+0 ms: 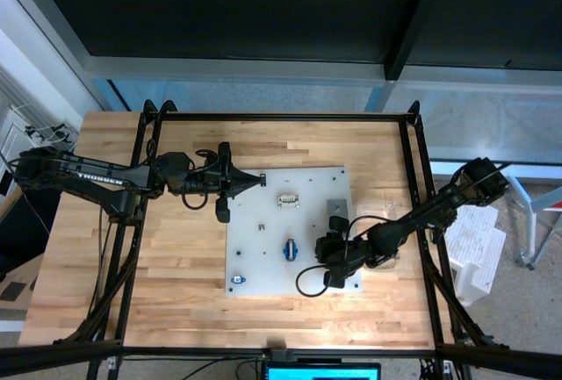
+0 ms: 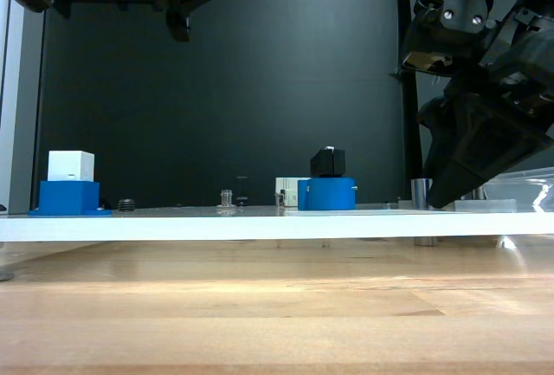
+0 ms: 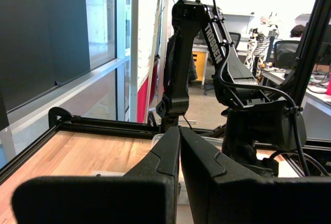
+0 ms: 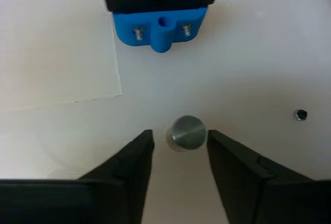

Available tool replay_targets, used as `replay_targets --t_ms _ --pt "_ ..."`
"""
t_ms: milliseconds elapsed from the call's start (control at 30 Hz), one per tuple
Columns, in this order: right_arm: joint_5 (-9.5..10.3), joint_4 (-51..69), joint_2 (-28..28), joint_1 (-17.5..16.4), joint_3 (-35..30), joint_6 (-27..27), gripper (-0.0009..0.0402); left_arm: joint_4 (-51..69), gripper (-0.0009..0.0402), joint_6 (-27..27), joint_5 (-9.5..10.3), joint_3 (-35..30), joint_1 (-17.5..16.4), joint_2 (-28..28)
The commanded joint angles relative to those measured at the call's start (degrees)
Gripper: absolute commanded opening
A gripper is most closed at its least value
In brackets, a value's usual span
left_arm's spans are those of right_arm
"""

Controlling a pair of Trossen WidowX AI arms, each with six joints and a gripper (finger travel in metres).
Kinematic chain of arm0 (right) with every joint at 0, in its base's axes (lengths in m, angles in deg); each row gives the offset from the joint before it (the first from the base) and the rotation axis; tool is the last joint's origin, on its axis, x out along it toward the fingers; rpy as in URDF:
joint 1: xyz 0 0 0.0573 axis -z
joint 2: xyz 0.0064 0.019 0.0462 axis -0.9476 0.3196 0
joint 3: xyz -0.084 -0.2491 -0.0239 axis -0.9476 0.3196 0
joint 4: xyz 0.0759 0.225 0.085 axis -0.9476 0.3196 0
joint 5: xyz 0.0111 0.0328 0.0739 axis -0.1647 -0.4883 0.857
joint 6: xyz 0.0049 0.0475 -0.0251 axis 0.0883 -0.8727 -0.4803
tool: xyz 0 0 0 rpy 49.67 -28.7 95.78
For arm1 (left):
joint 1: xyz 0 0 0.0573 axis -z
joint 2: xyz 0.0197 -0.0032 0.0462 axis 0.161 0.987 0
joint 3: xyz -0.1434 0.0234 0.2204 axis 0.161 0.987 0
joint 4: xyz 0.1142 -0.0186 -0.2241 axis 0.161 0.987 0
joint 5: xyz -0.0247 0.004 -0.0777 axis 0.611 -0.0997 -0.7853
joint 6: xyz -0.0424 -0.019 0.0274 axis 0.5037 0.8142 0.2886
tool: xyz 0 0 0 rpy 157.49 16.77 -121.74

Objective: Pick the 16mm cylinder and install on the taskboard

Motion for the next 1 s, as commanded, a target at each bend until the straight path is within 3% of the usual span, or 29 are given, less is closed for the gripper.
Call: replay_targets --t_ms 33,200,367,633,933,1000 --pt "0.02 0.31 -0.39 -0.02 -0.68 -0.33 0.0189 0.0 0.0 -0.02 -0.02 0.0 0.0 0.0" --pt "0.09 2.84 -1.38 0.0 -2.12 -0.5 0.0217 -0.02 0.0 -0.02 -0.02 0.0 0.0 0.02" --pt "0.59 9.29 -2.86 0.2 -4.68 -0.39 0.0219 0.0 0.0 -0.02 -0.02 0.0 0.0 0.02" --pt "6.36 22.21 -3.26 2.4 -11.76 -0.39 0.022 0.0 0.0 -0.02 -0.02 0.0 0.0 0.0" --pt "6.47 40.22 -3.26 3.52 -21.11 -0.59 0.022 -0.02 0.0 -0.02 -0.02 0.0 -0.02 0.0" --pt "7.43 41.48 -3.26 3.52 -21.99 -0.59 0.022 -0.02 0.0 -0.02 -0.02 0.0 -0.02 0.0"
